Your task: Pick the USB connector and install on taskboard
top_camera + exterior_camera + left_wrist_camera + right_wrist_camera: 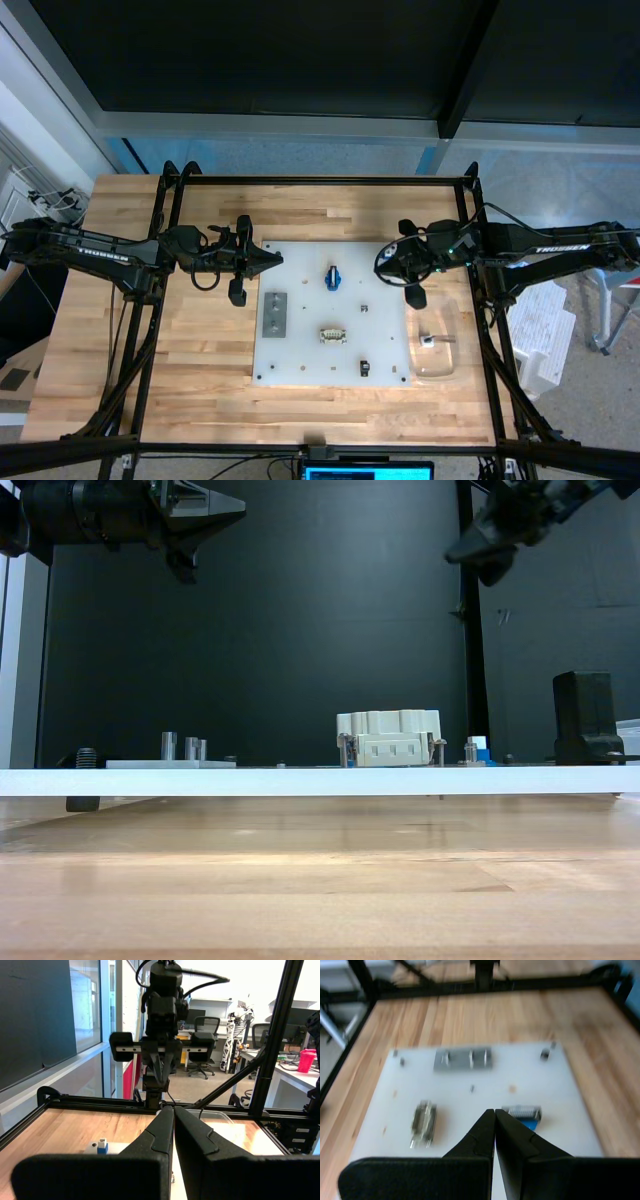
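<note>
At left gripper [173, 1110]: clenched, nothing held, high over far-left edge of taskboard [300, 350]. At right gripper [494, 1112]: pinched closed, nothing held, high over far-right part. Open air between, above blue part [332, 278]. Just beyond right edge: clear tray [440, 378], small white block [428, 341] inside. USB connector: too small to pick out.

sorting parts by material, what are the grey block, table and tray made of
Grey block: probably metal, matte grey, shiny pins. Table: wood, plank grain shows. Tray: clear plastic, see-through. Left gripper and right gripper hover shut over the taskboard, on its far half.
</note>
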